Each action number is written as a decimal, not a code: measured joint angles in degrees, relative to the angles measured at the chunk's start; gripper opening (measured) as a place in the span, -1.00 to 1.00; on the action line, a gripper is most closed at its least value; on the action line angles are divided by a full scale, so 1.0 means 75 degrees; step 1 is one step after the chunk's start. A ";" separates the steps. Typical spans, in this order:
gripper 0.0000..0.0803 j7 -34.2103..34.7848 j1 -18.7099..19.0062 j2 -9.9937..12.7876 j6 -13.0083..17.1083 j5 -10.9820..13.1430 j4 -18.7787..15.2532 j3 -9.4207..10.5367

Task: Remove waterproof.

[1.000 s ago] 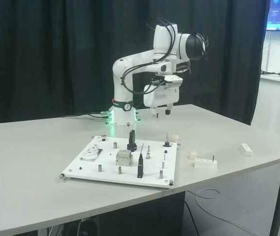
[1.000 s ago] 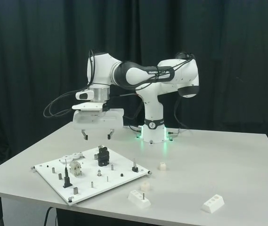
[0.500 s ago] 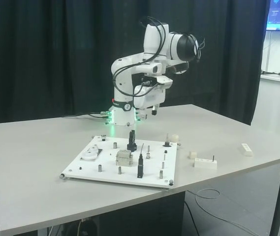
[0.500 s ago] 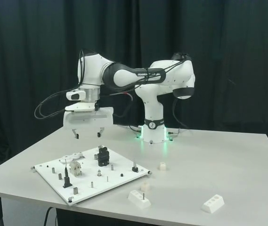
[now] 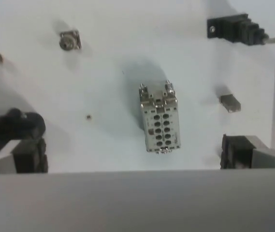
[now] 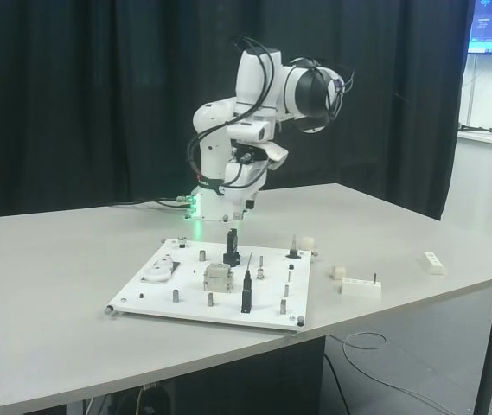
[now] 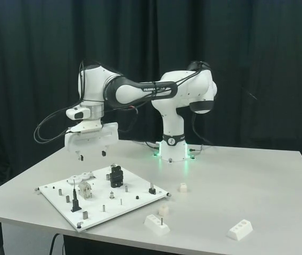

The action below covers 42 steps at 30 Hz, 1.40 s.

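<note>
A white board [image 6: 142, 298] [image 7: 140, 204] lies on the grey table and carries several small connectors. A grey multi-pin connector [image 5: 159, 121] [image 6: 217, 277] [image 7: 84, 189] lies straight below the wrist camera. Near it are a small round metal connector [image 5: 69, 41] and a black connector [image 5: 234, 29]. Which part is the waterproof one I cannot tell. My gripper [image 5: 132, 153] [image 7: 92, 156] [image 6: 239, 201] hangs well above the board's far side. It is open wide with nothing between its fingers.
A tall black connector [image 6: 232, 248] [image 7: 116, 177] and a black plug with a cable [image 6: 247, 294] [image 7: 75, 202] stand on the board. Off the board lie a white block with a pin [image 6: 361, 286] [image 7: 156, 223], another white block [image 6: 434, 263] [image 7: 240, 229] and small white caps [image 6: 339, 271] [image 7: 182, 187].
The arm has swung the gripper across from beyond the board's corner to above the board's far side. The fingers stayed open. Nothing on the board moved.
</note>
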 joint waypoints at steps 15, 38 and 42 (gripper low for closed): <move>0.99 -0.0862 -0.0573 0.0050 -0.0003 0.0249 0.0127 0.0285; 0.99 -0.1436 -0.1053 0.0162 0.0421 0.0766 0.0174 0.0940; 0.99 -0.1439 -0.1136 0.0170 0.0596 0.0766 0.0237 0.1105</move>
